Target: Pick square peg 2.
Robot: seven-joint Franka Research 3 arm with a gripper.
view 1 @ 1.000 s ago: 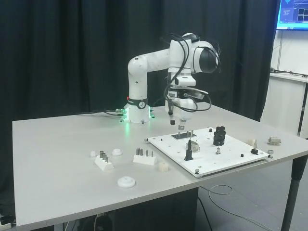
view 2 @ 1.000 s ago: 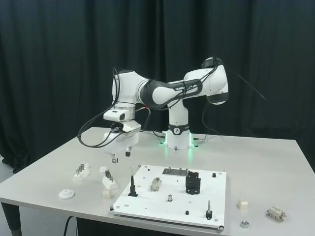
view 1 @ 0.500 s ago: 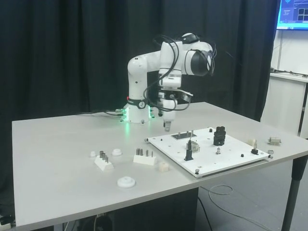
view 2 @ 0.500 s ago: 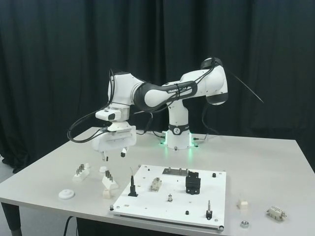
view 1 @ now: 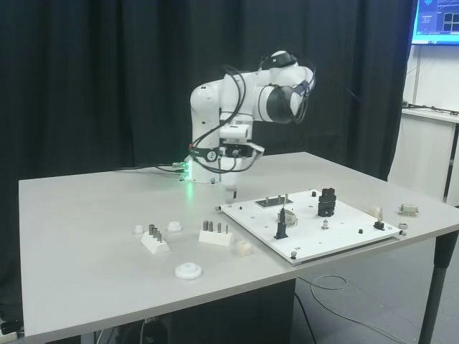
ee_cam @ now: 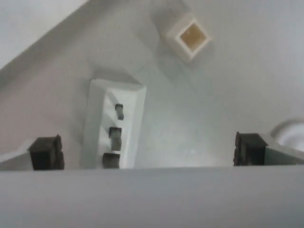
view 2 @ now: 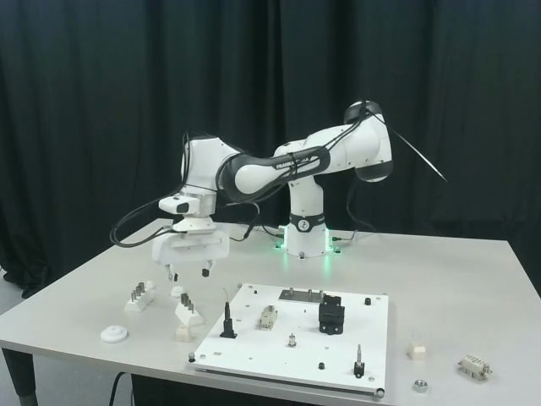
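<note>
The white two-fingered hand (view 2: 189, 272) is being held above the grey surface (view 1: 86, 222), fingers apart and carrying nothing. Beneath it, in the wrist view, a white wedge-shaped peg holder (ee_cam: 113, 124) is being shown with three grey pegs (ee_cam: 113, 137) standing in it; square peg 2 is judged to be among these, though which one cannot be told. The pegs are standing close together, so a misaligned descent is risking a wrong or jammed grasp.

In the wrist view the end effector's body hides the peg block's (ee_cam: 113, 124) near end, and a white disc (ee_cam: 290, 134) is cut off at the edge.
</note>
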